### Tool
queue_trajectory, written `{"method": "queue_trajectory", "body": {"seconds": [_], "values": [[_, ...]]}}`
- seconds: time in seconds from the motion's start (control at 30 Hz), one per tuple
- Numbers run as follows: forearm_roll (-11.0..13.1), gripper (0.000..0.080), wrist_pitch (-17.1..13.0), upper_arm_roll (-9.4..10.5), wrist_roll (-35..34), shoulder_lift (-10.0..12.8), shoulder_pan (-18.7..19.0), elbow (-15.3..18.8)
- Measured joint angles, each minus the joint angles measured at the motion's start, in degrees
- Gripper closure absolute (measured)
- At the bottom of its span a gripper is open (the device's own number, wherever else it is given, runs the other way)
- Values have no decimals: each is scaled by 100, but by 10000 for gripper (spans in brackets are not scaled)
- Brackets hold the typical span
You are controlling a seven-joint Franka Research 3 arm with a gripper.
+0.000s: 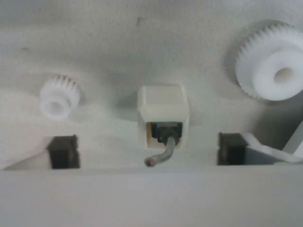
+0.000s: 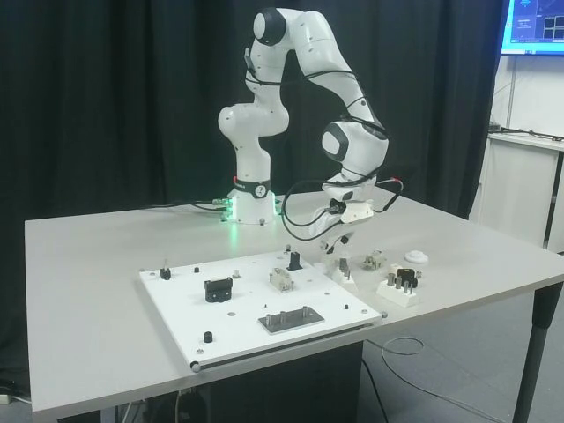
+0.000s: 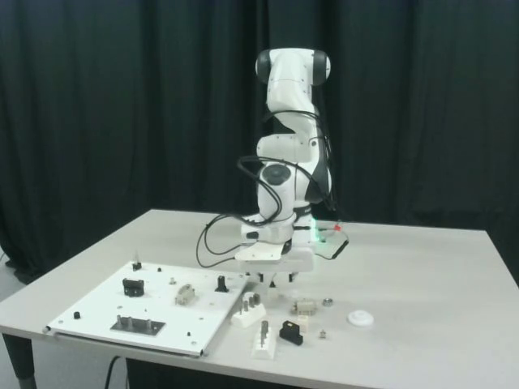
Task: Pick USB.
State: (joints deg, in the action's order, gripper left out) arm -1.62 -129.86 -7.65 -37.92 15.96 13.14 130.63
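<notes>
You've got the USB plug (image 1: 166,133) seated in its white holder block (image 1: 163,108), centred btwn the spread gripper (image 1: 147,150) fingers. Small gear (image 1: 58,96) at 9 o'clock.

no text, label, brand or number can be read anywhere. the screen (image 2: 535,26) at the edge of the first room view shows marks too small to make out.

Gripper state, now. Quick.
Gripper: open, holding nothing; its two black fingertips stand apart on either side of the USB plug, not touching it.
</notes>
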Motion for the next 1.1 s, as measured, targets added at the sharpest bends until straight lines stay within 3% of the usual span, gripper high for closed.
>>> {"method": "queue_trajectory", "body": {"seconds": [0.17,0.2,0.37,0.4,0.7,0.73,1.1], "values": [[0,114,-49,12,83,4,0,5],[0,296,-57,14,90,5,0,7],[0,296,-122,21,105,9,0,32],[0,470,-133,23,106,9,0,40],[0,470,-175,23,107,4,0,74],[0,744,-175,23,107,4,0,74],[-1,744,-168,15,108,-7,0,74]]}}
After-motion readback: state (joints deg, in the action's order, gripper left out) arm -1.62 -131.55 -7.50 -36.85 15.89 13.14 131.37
